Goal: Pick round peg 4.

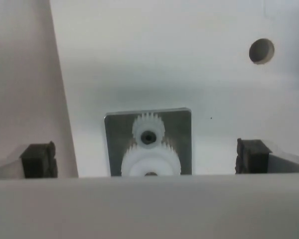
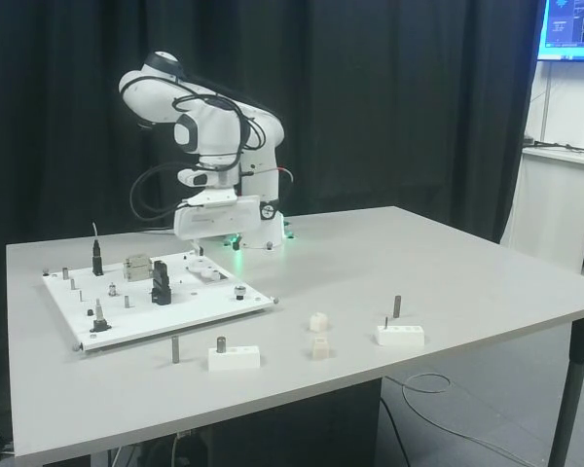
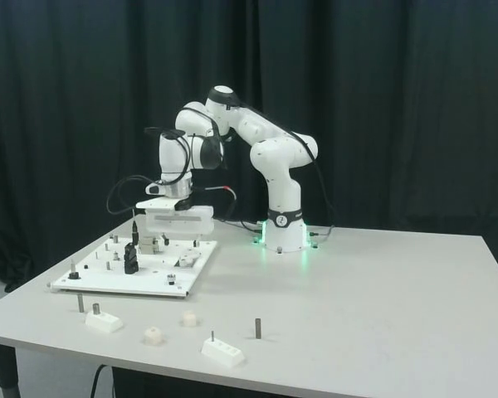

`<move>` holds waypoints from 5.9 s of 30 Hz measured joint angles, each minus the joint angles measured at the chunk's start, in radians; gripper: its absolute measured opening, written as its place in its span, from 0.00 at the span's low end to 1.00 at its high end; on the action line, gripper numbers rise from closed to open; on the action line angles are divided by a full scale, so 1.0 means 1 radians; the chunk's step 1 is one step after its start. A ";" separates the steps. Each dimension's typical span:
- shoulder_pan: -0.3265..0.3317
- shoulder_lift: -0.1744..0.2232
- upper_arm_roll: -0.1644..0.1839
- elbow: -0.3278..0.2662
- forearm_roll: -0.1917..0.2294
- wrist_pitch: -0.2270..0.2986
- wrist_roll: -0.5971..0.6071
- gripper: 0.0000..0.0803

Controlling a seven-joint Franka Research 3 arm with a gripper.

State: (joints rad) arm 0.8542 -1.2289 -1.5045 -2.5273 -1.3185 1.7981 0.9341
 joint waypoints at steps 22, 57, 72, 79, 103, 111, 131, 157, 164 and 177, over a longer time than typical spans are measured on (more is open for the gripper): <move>0.024 0.000 0.014 0.007 0.002 0.001 -0.007 1.00; 0.358 -0.001 -0.150 0.352 -0.139 0.265 -0.026 1.00; 0.620 -0.001 -0.244 0.632 -0.116 0.253 -0.073 1.00; 0.709 -0.002 -0.295 0.744 -0.060 0.242 -0.125 1.00; 0.896 -0.002 -0.420 0.995 0.094 0.200 -0.218 1.00; 0.932 -0.002 -0.458 1.037 0.117 0.200 -0.237 1.00; 0.981 -0.003 -0.506 1.074 0.160 0.208 -0.267 1.00; 1.002 -0.003 -0.531 1.099 0.161 0.220 -0.282 0.19; 1.002 0.001 -0.530 1.107 0.166 0.215 -0.286 0.19; 0.996 0.045 -0.502 1.108 0.209 0.147 -0.296 0.19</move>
State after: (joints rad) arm 1.8505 -1.1837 -2.0065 -1.4197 -1.1093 1.9453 0.6385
